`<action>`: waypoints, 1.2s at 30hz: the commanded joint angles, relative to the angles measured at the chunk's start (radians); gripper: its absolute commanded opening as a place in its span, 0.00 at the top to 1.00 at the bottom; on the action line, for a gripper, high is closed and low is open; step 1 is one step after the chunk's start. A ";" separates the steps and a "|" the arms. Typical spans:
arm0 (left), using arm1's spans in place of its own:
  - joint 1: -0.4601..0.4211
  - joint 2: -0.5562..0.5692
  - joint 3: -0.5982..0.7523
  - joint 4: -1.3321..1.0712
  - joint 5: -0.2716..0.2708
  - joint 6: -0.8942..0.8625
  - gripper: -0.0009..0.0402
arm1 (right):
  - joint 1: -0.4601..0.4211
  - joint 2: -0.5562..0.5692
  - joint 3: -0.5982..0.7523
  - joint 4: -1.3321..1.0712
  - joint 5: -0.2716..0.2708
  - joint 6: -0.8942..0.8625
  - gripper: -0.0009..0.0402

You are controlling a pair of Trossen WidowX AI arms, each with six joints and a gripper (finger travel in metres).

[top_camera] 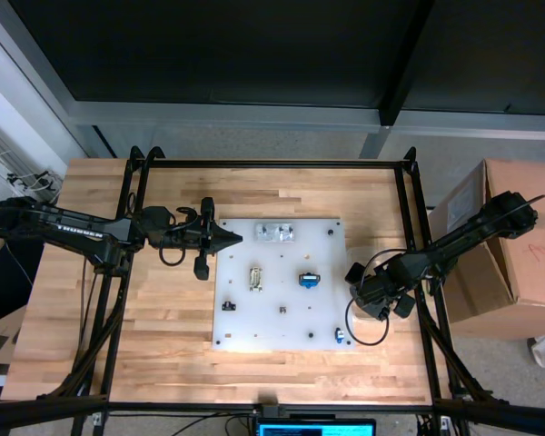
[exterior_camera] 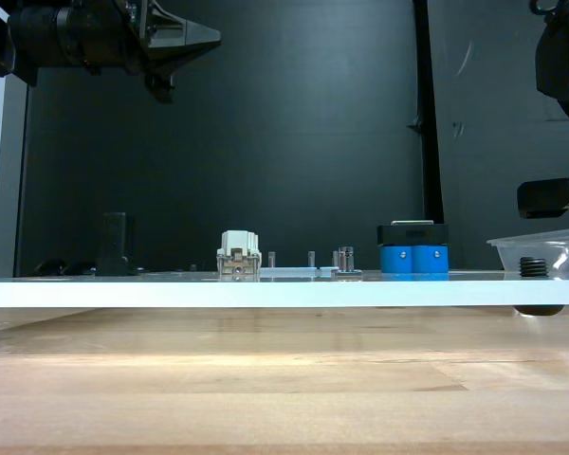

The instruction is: Pick the M12 nut and place it on its threads and fasten

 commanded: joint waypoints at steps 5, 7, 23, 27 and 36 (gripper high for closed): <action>0.000 0.000 0.000 0.000 0.001 0.000 0.98 | 0.001 -0.002 0.054 -0.064 0.000 0.000 0.93; 0.000 0.001 0.000 0.000 0.000 0.000 0.98 | 0.001 -0.005 0.082 -0.094 0.000 0.000 0.93; 0.000 0.000 0.000 0.000 0.000 0.000 0.98 | 0.007 0.044 0.420 -0.338 0.004 0.132 0.93; 0.000 0.000 0.000 0.000 0.000 0.000 0.98 | 0.021 0.108 0.500 -0.360 0.000 0.054 0.93; 0.000 0.000 0.000 0.000 0.000 0.000 0.98 | 0.025 0.310 0.686 -0.353 0.000 -0.035 0.93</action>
